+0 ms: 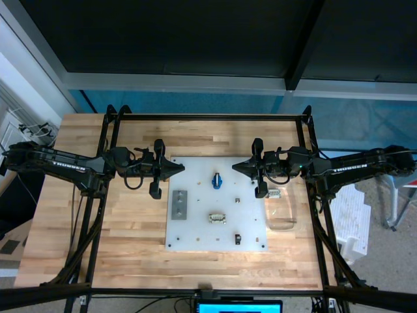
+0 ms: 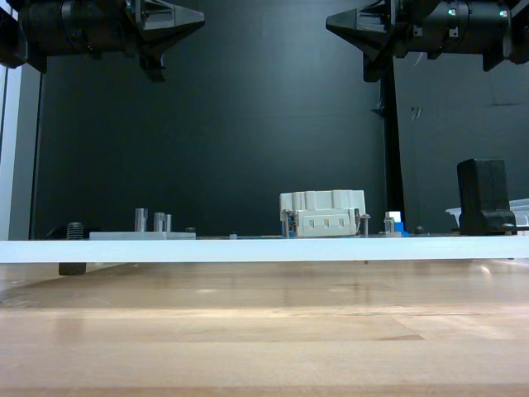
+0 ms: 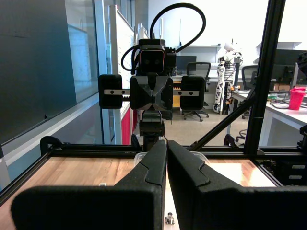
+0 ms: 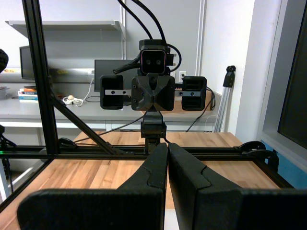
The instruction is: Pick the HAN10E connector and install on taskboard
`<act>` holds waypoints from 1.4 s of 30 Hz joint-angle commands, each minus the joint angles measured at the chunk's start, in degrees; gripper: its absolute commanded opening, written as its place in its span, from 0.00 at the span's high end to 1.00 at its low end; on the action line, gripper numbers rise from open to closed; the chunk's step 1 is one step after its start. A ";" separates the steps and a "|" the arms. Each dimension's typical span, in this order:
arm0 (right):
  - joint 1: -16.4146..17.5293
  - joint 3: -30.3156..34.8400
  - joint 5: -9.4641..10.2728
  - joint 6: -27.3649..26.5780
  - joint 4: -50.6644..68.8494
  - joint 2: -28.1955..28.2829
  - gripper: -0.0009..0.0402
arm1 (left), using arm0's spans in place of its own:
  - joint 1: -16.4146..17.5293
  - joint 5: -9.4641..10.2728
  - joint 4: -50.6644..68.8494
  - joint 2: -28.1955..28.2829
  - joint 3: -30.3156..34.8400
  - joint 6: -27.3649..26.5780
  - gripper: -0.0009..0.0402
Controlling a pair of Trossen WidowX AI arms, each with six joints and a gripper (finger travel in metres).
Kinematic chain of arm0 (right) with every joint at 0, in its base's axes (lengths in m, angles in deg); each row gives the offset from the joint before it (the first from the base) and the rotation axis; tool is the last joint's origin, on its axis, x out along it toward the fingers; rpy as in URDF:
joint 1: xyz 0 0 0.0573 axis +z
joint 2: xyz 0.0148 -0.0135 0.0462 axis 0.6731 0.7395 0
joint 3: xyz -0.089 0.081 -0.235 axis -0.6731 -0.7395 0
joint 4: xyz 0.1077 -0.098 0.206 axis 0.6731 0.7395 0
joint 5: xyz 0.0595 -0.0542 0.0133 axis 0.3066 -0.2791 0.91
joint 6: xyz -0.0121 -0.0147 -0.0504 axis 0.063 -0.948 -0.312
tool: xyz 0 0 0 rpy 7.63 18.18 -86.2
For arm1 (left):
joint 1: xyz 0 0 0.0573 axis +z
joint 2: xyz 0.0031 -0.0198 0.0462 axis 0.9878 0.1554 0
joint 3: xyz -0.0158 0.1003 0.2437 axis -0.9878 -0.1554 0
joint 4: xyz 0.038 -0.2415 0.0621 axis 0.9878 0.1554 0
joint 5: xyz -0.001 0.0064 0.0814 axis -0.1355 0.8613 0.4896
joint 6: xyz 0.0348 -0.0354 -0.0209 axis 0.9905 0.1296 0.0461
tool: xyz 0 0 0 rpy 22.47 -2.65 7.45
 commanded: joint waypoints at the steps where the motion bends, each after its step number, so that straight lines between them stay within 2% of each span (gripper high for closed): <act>1: 0.04 -0.02 0.00 0.00 0.35 0.00 0.98 | 0.00 0.00 0.13 0.00 -0.04 0.02 0.98; 17: 0.07 0.17 0.04 0.33 1.05 -0.02 0.98 | 0.00 0.00 0.13 0.00 -0.04 0.02 0.98; 22: 0.04 6.64 -0.70 0.96 18.51 -0.63 0.98 | 0.00 0.00 0.15 0.00 -0.04 0.02 0.98; 30: 0.02 18.49 -0.44 0.07 47.56 1.55 0.98 | 0.00 0.00 0.15 0.00 -0.04 0.02 0.98; 42: 0.02 26.08 -0.50 0.83 75.58 3.48 0.98 | 0.00 0.00 0.13 0.00 -0.04 0.02 0.98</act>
